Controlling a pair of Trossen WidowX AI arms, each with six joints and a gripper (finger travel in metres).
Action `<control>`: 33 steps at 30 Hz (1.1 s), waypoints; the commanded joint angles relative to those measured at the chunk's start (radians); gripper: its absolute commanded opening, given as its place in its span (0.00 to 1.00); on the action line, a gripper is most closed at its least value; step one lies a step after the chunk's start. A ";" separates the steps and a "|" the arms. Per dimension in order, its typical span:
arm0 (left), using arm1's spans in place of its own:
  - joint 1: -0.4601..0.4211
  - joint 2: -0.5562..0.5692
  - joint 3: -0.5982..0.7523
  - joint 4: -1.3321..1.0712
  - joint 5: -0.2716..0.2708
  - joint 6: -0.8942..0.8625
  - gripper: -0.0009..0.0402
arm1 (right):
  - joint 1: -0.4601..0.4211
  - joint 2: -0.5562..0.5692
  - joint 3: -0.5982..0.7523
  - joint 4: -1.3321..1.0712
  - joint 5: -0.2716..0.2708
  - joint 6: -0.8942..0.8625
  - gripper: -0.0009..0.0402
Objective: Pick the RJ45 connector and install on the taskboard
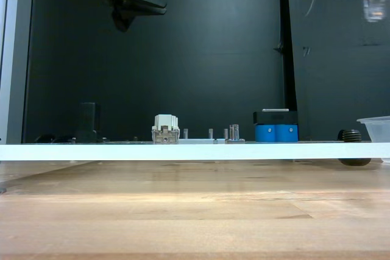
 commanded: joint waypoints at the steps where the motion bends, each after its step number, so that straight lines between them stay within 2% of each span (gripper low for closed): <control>1: 0.000 0.001 0.000 0.000 0.000 0.001 0.18 | 0.037 0.000 -0.032 0.000 0.007 0.010 0.02; 3: 0.000 0.001 0.000 0.000 0.000 0.001 0.18 | 0.061 0.000 -0.055 0.000 0.029 0.026 0.02; 9: 0.000 0.001 0.000 0.000 0.000 0.001 0.18 | 0.107 -0.018 -0.124 0.041 0.032 0.062 0.02; 15: 0.000 0.001 0.000 0.000 0.000 0.001 0.18 | 0.140 -0.023 -0.159 0.058 0.105 0.065 0.02; 33: 0.000 0.001 0.000 0.000 0.000 0.001 0.18 | 0.144 -0.023 -0.238 0.138 0.105 0.061 0.02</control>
